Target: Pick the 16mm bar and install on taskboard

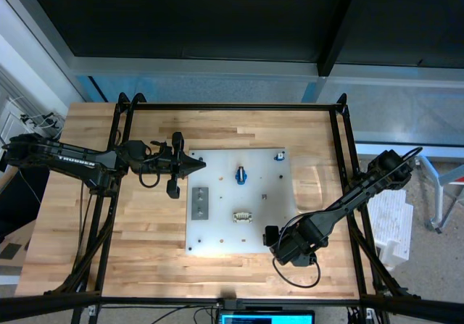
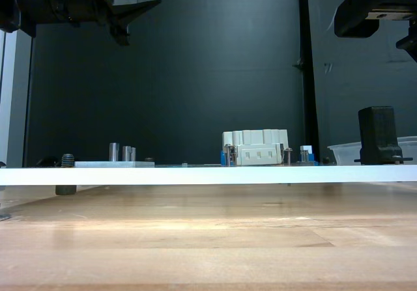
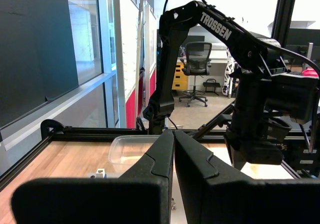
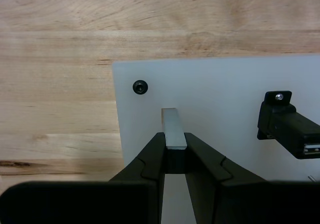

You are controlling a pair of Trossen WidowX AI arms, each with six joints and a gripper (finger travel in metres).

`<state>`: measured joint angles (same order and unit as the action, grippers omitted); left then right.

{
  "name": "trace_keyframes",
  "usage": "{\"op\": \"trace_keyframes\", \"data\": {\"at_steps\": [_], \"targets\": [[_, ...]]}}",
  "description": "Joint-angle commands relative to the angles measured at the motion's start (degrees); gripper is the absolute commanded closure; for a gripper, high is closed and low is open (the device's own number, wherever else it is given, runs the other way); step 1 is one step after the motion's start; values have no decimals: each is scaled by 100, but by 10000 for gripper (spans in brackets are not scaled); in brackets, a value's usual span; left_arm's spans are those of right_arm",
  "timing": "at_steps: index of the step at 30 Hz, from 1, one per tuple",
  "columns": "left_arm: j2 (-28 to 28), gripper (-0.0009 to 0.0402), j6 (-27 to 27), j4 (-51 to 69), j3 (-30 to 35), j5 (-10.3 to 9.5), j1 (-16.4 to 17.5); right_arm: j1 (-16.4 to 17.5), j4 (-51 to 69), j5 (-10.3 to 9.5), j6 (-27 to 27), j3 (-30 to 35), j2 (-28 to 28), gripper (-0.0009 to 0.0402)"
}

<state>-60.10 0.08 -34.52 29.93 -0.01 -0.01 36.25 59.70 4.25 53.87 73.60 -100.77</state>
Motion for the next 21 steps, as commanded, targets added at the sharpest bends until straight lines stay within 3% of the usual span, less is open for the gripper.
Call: {"op": "trace_keyframes", "data": {"at_steps": [1,21], "targets": [[0,393,-2,-2,2,0,2,2,-7,4,0,-11,2,393],[0,393,-2,-2,2,0,0,20,-131,15,2,-35,-125,393]]}}
